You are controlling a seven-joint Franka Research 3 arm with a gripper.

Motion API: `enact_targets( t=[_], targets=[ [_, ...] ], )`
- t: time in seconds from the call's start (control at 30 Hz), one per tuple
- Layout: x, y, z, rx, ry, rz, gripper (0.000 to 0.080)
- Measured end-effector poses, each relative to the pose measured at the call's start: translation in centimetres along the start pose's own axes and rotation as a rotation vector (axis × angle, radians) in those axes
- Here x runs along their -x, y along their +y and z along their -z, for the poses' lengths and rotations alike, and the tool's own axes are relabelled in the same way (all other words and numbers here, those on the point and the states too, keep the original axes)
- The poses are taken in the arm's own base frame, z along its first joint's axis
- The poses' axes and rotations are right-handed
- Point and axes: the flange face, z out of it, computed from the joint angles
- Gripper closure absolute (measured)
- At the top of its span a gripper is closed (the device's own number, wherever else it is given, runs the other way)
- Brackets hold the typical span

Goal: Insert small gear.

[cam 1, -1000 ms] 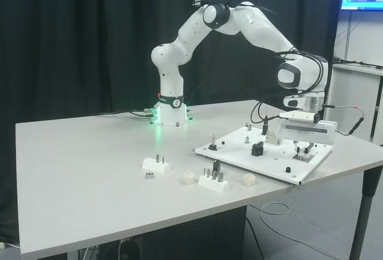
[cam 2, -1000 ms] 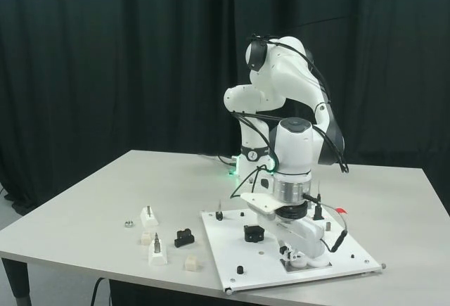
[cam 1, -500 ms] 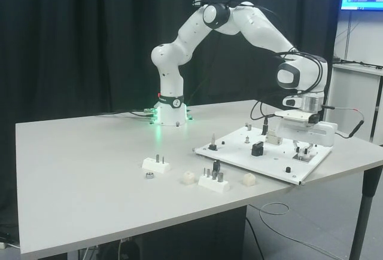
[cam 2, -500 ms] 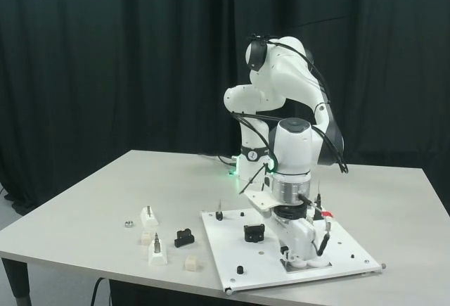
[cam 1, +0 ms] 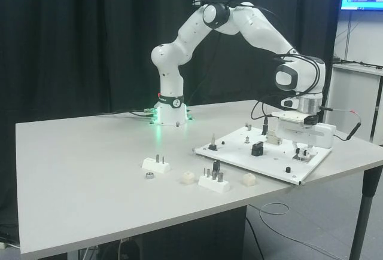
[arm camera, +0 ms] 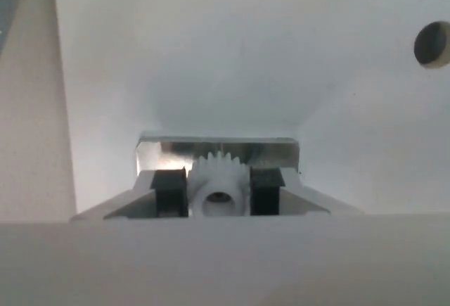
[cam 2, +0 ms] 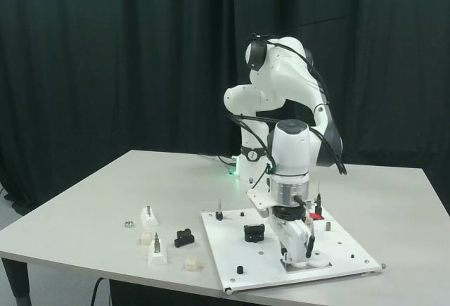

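The claw (arm camera: 219,192) is clamping the small gear (arm camera: 219,179) between its two black fingers (arm camera: 169,192), holding it low over a metal plate (arm camera: 218,150) on the white board (cam 1: 263,152). The board is lying on the grey surface (cam 1: 90,152). Beside it, small white blocks (cam 1: 155,164) are carrying upright pins, and a loose nut (cam 1: 149,175) is resting near them.

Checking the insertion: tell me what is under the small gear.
The small gear, clamped between the black fingers, sits over a grey metal block on the white board. Any peg or hole beneath it is covered by the gear.
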Motion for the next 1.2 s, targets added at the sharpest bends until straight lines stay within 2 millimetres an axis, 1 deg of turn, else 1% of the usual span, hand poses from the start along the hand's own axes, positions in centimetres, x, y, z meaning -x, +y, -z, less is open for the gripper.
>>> enact_targets(
  t=[0.3, 0.93, 1.2],
  targets=[
    [-0.03, 0.09, -0.09, -0.005, -0.004, 0.042, 0.0614],
    [-0.02, 0.15, -0.21, -0.010, -0.005, 0.306, 0.0614],
    [-0.02, 0.16, -0.23, -0.011, -0.005, 0.306, 0.0614]
  ],
)
